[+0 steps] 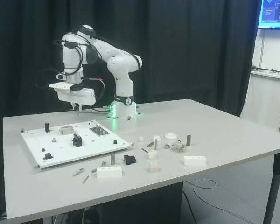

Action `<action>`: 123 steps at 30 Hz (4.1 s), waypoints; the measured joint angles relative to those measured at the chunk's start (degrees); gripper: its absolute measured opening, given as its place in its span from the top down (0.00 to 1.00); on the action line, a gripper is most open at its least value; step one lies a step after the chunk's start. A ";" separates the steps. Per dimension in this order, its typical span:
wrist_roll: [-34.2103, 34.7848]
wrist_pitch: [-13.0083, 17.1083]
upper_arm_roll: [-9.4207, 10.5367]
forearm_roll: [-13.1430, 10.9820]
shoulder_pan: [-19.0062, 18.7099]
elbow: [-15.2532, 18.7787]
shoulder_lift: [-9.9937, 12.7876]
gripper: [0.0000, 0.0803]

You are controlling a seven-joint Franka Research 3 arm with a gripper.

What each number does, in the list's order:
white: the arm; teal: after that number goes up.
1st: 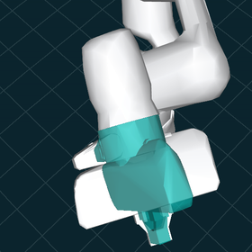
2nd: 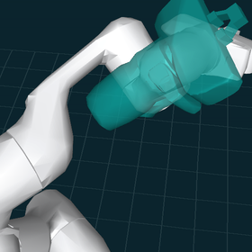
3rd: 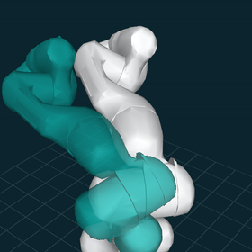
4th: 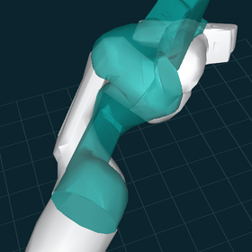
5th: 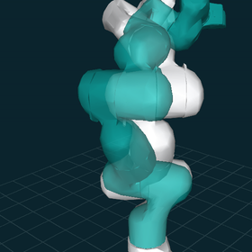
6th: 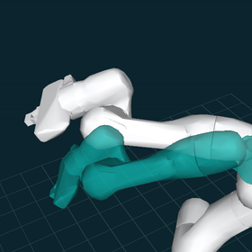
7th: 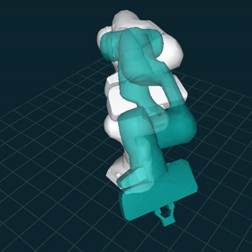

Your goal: Place round peg 3.

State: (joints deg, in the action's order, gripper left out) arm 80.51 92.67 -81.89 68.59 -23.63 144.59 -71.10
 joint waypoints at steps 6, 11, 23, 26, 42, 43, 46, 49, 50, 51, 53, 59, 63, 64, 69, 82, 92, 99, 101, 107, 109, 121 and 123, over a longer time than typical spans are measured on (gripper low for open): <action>-0.26 0.28 0.10 0.00 -0.06 0.00 0.00 0.87; -2.00 1.30 0.10 0.00 -0.31 0.00 -0.06 0.87; -5.73 8.00 -0.02 0.00 -2.99 0.00 -0.08 0.87; -6.25 10.32 -0.26 0.00 -4.52 0.00 -0.08 0.87; -7.47 19.12 -2.37 1.45 -17.99 -0.42 -0.03 0.87; -7.14 19.42 -2.49 1.65 -19.03 -0.46 -0.02 0.87; -6.10 20.10 -2.71 2.17 -22.20 -0.52 -0.01 0.87; -5.09 20.52 -2.83 2.73 -25.55 -0.55 0.00 0.87; -4.61 20.57 -2.86 2.90 -26.67 -0.57 0.01 0.87; -4.02 20.60 -2.88 3.08 -27.81 -0.60 0.01 0.87; -2.55 20.66 -2.89 3.49 -30.08 -0.69 0.01 0.87; 2.87 20.67 -2.92 4.92 -37.11 -0.98 0.05 0.87; 6.65 20.59 -2.92 5.57 -41.56 -1.16 0.16 0.87; 7.51 20.57 -2.92 5.75 -42.57 -1.21 0.21 0.87; 11.63 20.30 -2.93 6.68 -47.87 -1.47 0.44 0.87; 18.76 19.10 -3.97 8.63 -61.40 -2.13 1.58 0.87; 20.95 18.81 -6.64 9.26 -72.72 -4.08 3.03 0.87; 21.40 18.82 -9.20 10.68 -80.52 -6.57 3.68 0.87; 21.40 18.81 -10.02 11.32 -82.59 -7.38 3.75 0.87; 20.59 18.26 -12.51 13.40 -87.81 -9.81 3.75 0.87; 19.71 18.04 -13.25 13.81 -89.20 -10.51 3.74 0.87; 16.77 16.34 -15.79 13.98 -93.43 -13.65 2.45 0.87; 16.40 15.84 -15.91 13.98 -93.63 -14.05 1.80 0.87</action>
State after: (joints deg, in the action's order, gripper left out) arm 96.91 108.51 -97.80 82.58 -117.26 130.55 -69.30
